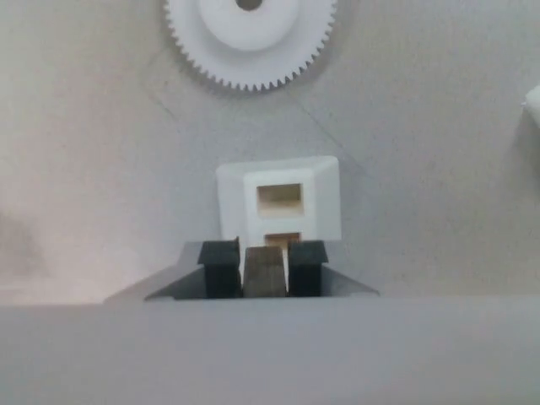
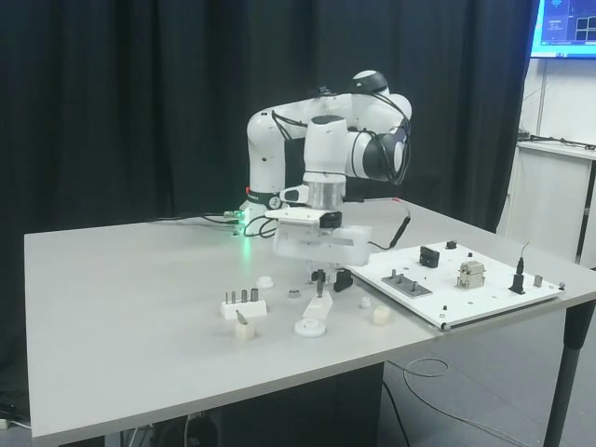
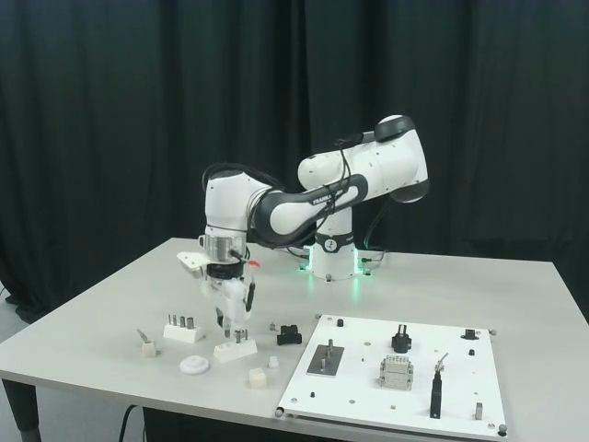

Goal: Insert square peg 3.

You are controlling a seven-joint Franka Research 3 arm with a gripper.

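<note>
Square peg [image 1: 265,272]: clamped between my gripper [image 1: 263,268] fingers, hanging just above the white socket block [image 1: 280,201] on the grey table [image 2: 121,279]. Risk, in my judgement: slight offset or twist catches the slot's edge, jamming the peg or shoving the block.

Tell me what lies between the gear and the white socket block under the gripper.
Nothing: in the wrist view, only bare grey table separates the white gear from the socket block.
</note>
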